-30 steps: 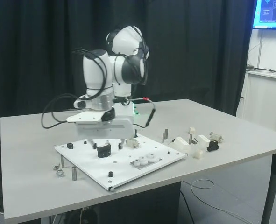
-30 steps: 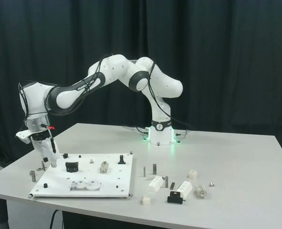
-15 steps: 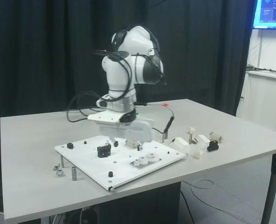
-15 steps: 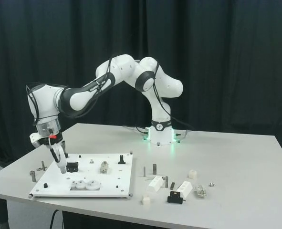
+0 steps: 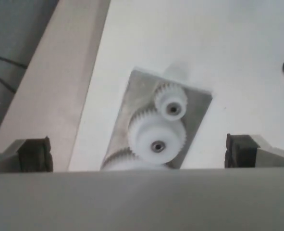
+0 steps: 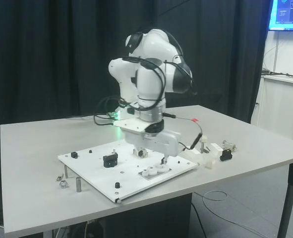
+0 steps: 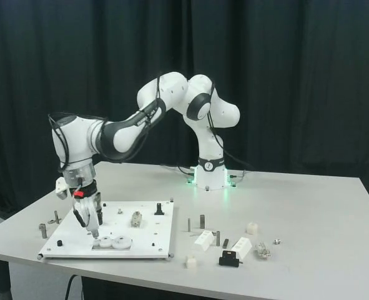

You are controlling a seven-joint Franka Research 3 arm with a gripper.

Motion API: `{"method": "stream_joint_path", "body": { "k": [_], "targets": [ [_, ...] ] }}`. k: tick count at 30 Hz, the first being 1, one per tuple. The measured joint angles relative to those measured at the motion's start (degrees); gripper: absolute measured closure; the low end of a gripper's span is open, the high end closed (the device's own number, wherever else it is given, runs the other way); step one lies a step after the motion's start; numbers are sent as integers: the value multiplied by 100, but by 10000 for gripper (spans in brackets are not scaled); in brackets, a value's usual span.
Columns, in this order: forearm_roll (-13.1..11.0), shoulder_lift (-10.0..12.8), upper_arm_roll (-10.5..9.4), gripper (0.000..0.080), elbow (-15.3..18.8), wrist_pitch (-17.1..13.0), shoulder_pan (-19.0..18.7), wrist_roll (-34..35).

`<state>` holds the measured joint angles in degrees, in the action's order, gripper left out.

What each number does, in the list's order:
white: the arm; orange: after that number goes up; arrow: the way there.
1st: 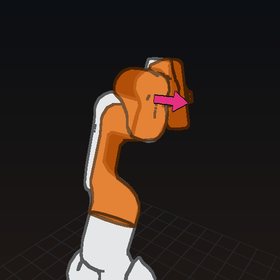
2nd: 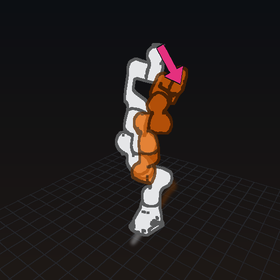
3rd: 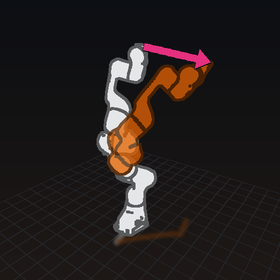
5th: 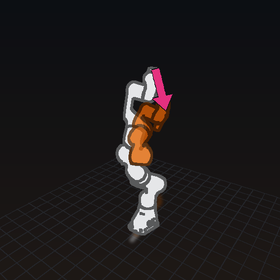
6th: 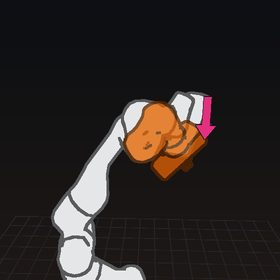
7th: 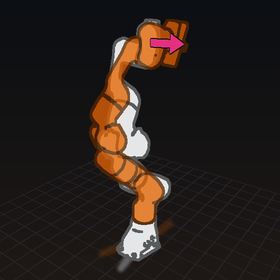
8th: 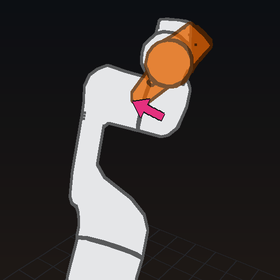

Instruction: Remove small gear.

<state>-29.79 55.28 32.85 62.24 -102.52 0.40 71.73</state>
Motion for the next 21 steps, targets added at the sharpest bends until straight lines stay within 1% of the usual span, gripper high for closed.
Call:
{"method": "stream_joint_path", "body": {
  "k": [3, 6, 10, 14, 18, 21],
  "targets": [
    [213, -5, 15, 3, 83, -85, -140, 337],
    [503, -15, 10, 3, 150, -152, -256, 667],
    [940, -59, -65, 3, 248, -216, -346, 1017],
    [1395, -150, -266, 3, 381, -312, -332, 1337],
    [1845, -312, -577, 3, 639, -519, -244, 1575],
    [2142, -470, -837, 3, 905, -757, -144, 1692]
  ]
}}
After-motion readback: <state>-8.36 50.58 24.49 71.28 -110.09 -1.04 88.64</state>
